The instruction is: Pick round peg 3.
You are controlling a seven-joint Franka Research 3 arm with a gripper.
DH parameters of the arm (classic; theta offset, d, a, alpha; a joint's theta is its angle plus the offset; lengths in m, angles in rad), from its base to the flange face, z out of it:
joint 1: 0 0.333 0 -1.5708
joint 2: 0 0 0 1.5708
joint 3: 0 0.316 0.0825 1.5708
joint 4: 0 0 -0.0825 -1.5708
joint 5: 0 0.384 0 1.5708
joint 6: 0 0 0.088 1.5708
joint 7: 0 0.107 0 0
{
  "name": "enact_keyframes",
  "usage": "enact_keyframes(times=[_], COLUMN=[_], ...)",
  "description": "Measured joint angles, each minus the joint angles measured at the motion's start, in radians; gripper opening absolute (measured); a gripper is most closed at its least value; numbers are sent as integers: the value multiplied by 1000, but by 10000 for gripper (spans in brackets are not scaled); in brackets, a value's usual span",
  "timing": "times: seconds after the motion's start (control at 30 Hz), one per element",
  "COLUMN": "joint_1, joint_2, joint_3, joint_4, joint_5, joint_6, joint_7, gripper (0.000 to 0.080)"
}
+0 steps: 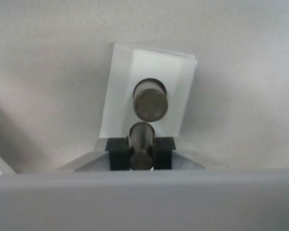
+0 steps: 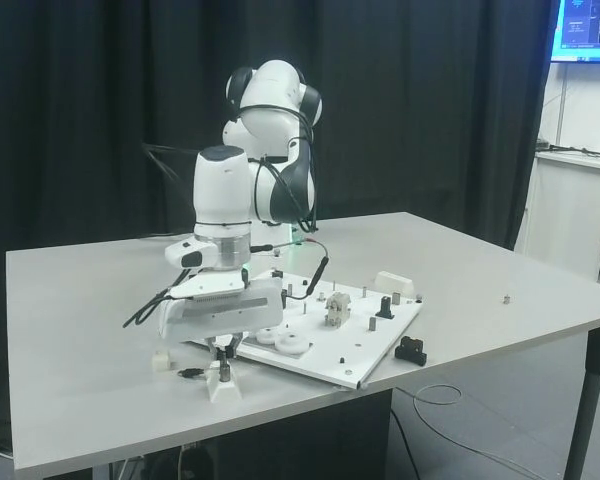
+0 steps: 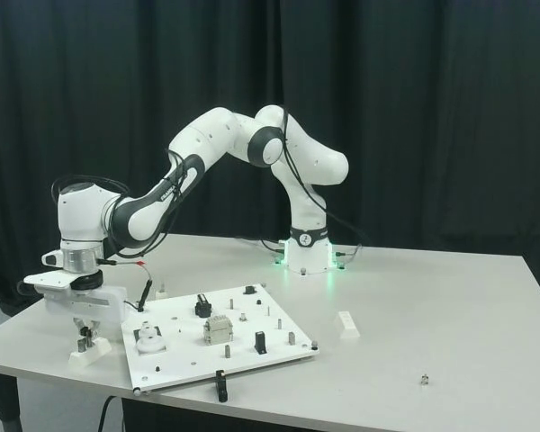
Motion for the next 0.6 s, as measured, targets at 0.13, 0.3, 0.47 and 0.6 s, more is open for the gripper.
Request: enact_keyframes(times=[0.13, 0.3, 0.47, 0.6], joint_1=[2, 5, 7, 14], joint_2=[0, -1, -2, -2], joint_3=[-9, -23, -36, -55], joint_4=[21, 53, 87, 111], joint_5=[0, 0, 0, 0], joint_6=[-27, -71, -121, -159], joint_7=[5, 9, 19, 23], gripper=[100, 99, 99, 99])
